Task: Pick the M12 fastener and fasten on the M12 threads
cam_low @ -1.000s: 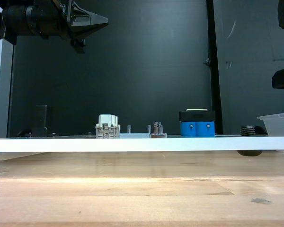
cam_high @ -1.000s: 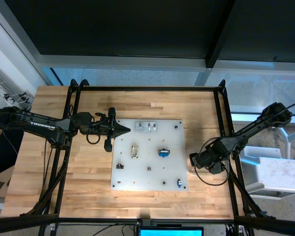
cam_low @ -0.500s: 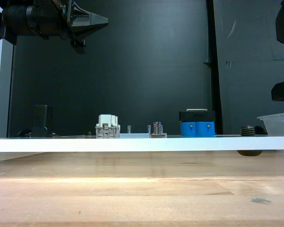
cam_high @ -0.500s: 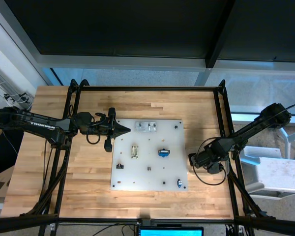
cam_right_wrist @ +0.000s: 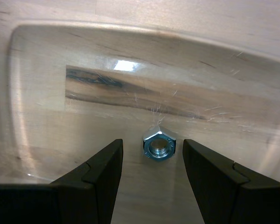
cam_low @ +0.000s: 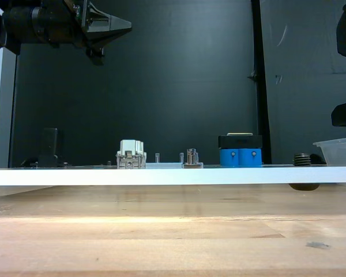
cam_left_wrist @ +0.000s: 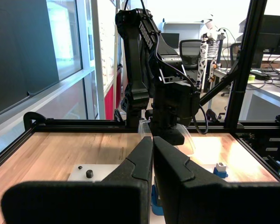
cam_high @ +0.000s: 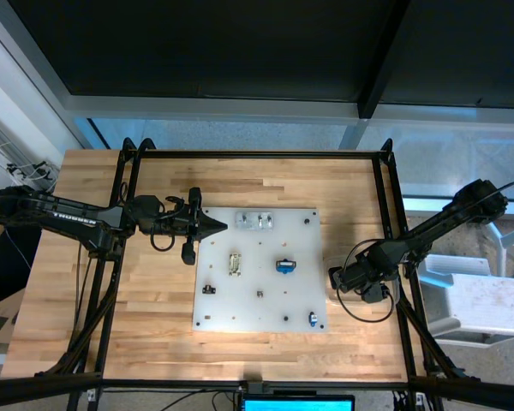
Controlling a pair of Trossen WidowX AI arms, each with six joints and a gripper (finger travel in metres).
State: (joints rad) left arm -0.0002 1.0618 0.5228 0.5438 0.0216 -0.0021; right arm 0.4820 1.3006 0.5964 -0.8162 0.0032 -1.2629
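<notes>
The M12 fastener (cam_right_wrist: 159,146), a small silver hex nut, lies flat on the floor of the clear tray (cam_right_wrist: 18,93). My right gripper (cam_right_wrist: 152,149) hangs over it, open, with one finger on each side of the nut and neither touching it. In the high view the right gripper (cam_high: 338,278) is over the tray, just off the white board's right edge. The black ribbed stud (cam_low: 301,159) stands bare on the board. My left gripper (cam_high: 218,225) is shut and empty, raised over the board's far left edge.
The white board (cam_high: 240,317) carries blue fittings (cam_high: 284,265), a beige connector (cam_high: 235,264) and a silver post (cam_low: 191,157). In the low view the tray (cam_low: 337,151) shows behind the stud. The black frame posts (cam_high: 392,214) stand by the right arm.
The right gripper has sunk a little toward the tray. The left arm has not moved.
</notes>
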